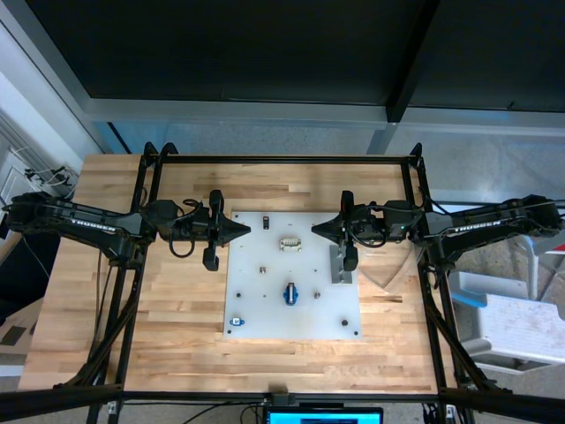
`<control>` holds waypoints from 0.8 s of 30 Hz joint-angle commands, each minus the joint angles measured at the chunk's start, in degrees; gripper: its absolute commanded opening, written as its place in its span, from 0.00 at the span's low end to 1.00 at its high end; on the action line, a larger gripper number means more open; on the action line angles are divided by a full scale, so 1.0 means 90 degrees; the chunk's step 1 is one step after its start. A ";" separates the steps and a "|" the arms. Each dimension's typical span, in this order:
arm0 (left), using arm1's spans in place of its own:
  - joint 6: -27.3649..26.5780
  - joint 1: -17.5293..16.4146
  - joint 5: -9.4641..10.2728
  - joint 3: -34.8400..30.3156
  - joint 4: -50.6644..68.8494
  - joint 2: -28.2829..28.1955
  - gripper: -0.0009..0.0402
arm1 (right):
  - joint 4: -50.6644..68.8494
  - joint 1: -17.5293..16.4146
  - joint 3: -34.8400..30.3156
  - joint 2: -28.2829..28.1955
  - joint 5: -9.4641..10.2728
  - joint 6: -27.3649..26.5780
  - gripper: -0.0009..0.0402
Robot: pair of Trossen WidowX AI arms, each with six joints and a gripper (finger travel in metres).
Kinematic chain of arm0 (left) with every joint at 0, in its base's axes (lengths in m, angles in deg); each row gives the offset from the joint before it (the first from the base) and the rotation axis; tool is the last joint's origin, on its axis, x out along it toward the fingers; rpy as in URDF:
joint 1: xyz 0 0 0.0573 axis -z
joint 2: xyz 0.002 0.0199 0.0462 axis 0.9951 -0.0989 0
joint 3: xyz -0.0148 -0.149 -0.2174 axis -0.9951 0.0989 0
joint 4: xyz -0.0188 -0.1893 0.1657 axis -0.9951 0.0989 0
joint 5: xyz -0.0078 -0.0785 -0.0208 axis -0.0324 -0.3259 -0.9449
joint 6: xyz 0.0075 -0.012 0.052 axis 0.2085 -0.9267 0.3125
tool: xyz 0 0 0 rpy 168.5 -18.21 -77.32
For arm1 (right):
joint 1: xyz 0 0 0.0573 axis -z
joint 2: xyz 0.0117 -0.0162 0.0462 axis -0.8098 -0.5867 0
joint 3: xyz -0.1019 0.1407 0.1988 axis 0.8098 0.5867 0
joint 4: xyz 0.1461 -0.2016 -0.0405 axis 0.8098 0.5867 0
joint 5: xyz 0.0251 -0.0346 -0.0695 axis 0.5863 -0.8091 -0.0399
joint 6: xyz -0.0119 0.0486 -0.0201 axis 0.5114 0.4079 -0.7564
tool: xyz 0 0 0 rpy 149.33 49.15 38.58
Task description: Pick the 16mm cylinder and place it in the container
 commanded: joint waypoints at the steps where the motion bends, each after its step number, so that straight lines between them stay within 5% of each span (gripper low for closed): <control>1: 0.0000 0.0000 -0.0002 -0.0002 0.0000 0.0000 0.02 | -0.0010 0.0000 -0.0002 -0.0002 -0.0002 0.0000 0.02; 17: 0.0000 0.0000 -0.0002 -0.0002 0.0000 0.0000 0.02 | 0.0155 -0.0002 -0.0248 -0.0005 -0.0002 0.0012 0.02; 24: 0.0000 0.0000 -0.0002 -0.0002 0.0000 0.0000 0.02 | 0.2606 0.0000 -0.1530 -0.0109 -0.0007 0.0002 0.02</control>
